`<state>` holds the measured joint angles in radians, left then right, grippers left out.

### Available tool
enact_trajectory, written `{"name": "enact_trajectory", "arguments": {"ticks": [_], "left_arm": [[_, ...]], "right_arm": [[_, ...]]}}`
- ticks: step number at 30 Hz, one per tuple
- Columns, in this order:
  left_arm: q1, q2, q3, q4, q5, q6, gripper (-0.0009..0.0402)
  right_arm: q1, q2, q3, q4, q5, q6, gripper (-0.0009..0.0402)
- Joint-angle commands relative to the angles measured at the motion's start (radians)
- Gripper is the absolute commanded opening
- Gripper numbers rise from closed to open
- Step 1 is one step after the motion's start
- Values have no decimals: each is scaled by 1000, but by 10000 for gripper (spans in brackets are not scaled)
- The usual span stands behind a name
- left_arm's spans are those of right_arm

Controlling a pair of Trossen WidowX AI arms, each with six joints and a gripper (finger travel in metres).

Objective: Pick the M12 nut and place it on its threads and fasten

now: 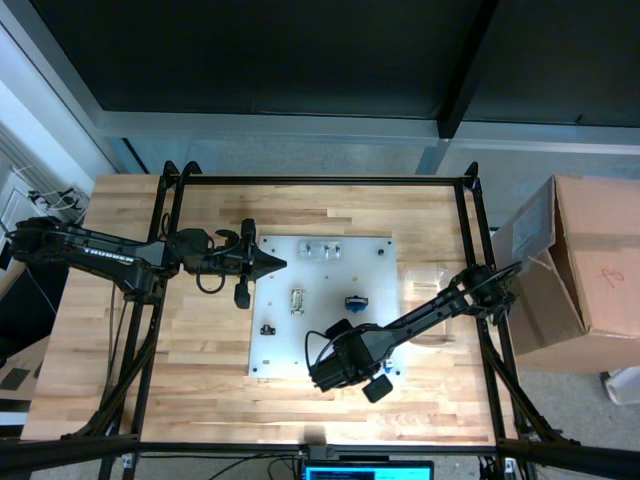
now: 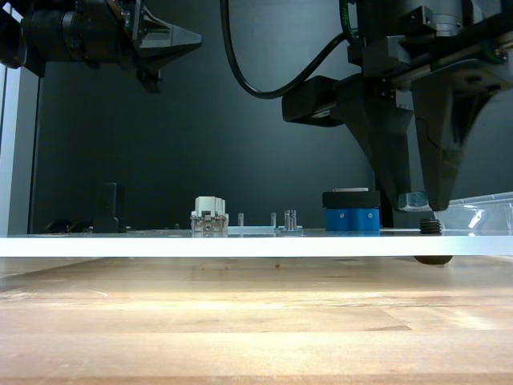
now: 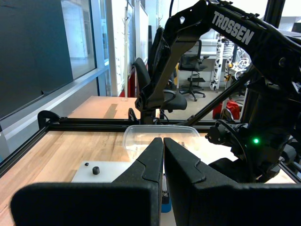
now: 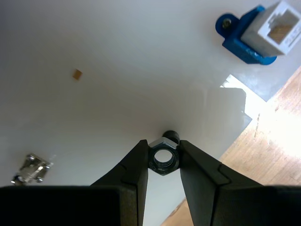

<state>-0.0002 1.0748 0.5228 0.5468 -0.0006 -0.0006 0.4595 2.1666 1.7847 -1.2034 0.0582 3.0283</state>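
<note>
The small silver nut (image 4: 163, 157) is held flat between the fingers of my right gripper (image 4: 163, 160), which is shut on it. In the low view the nut (image 2: 414, 200) hangs a little above the black ribbed stud (image 2: 431, 227), clear of it and slightly to its left. The stud's top (image 4: 171, 136) shows just beyond the nut in the right wrist view. In the high view the right gripper (image 1: 372, 378) points down over the white board's (image 1: 290, 340) near right edge. My left gripper (image 1: 272, 264) hovers shut over the board's far left edge, holding nothing.
A clear tray (image 1: 425, 285) lies right of the board. A blue-and-white connector block (image 2: 351, 210) stands on the board close behind the right gripper. A white connector (image 2: 208, 216) and a silver post (image 2: 290, 218) stand mid-board. A cardboard box (image 1: 575, 270) sits at the far right.
</note>
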Motion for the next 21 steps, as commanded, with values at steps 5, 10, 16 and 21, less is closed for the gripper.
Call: {"name": "enact_trajectory", "arguments": {"ticks": [5,10,16,21], "left_arm": [[0,0,0,0,0,0,0],[0,0,0,1,0,0,0],[0,0,0,0,0,0,0],[0,0,0,0,0,0,0]], "right_arm": [[3,0,-44,65,-7,0,9],[3,0,-54,70,-37,-8,9],[4,-1,-55,56,-42,-7,9],[6,-11,-55,39,-41,1,9]]}}
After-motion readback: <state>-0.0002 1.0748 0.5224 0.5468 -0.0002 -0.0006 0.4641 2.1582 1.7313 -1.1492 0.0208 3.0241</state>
